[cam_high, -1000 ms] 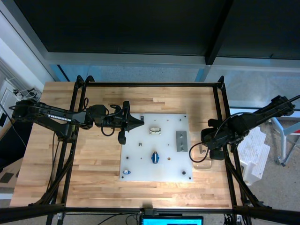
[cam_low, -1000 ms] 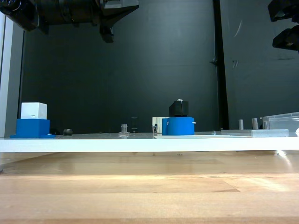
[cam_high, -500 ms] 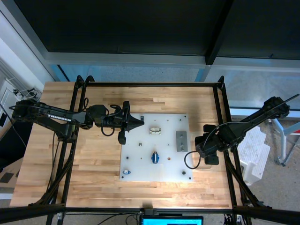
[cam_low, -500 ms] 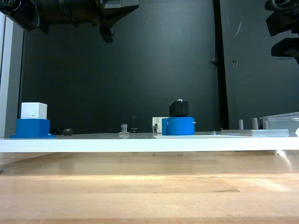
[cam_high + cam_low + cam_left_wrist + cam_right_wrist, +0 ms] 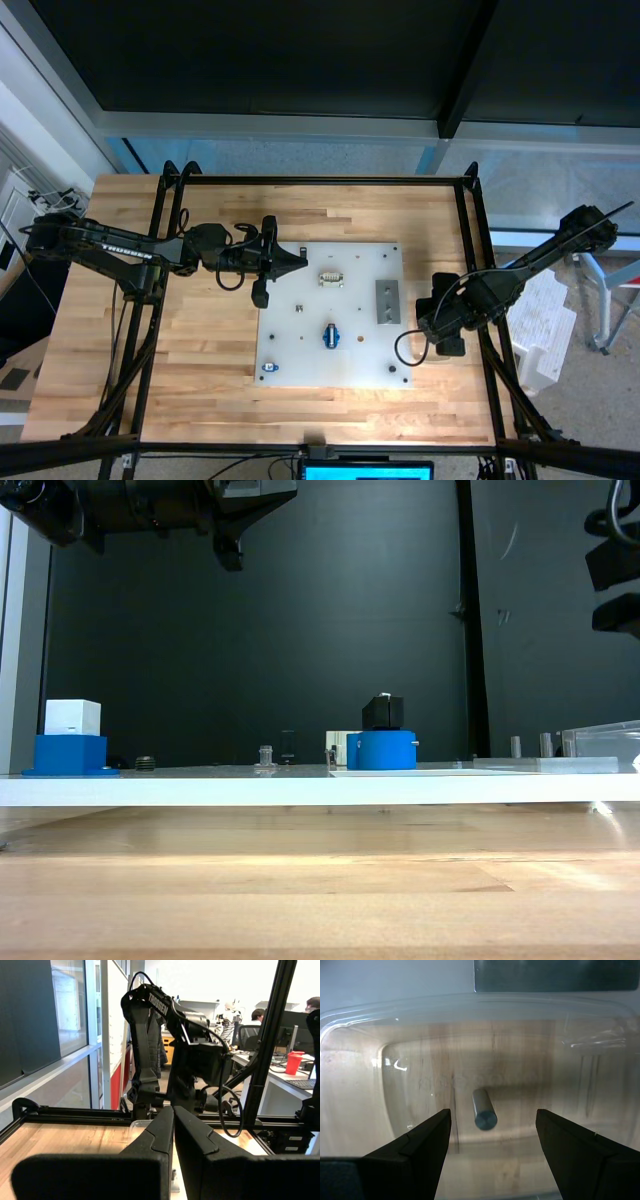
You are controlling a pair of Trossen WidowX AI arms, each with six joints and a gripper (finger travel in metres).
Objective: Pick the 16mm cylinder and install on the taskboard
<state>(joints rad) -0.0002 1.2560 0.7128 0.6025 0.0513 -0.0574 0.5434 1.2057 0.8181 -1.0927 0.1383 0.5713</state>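
Nothing is grasped yet: the right gripper [image 5: 492, 1114], fingers wide, hovers over the dull-silver metal 16mm cylinder [image 5: 484, 1109] in a clear plastic tray [image 5: 350, 1015], while the left gripper [image 5: 173, 1110], pinched empty, hangs above the white square taskboard [image 5: 300, 340].

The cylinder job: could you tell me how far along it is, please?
Done: nothing yet; the cylinder lies loose in the tray. In hand: the right claw hangs open above it, fingers either side. The left claw is shut, parked over the far left edge of the taskboard. Left: grasp, lift, carry over, install.
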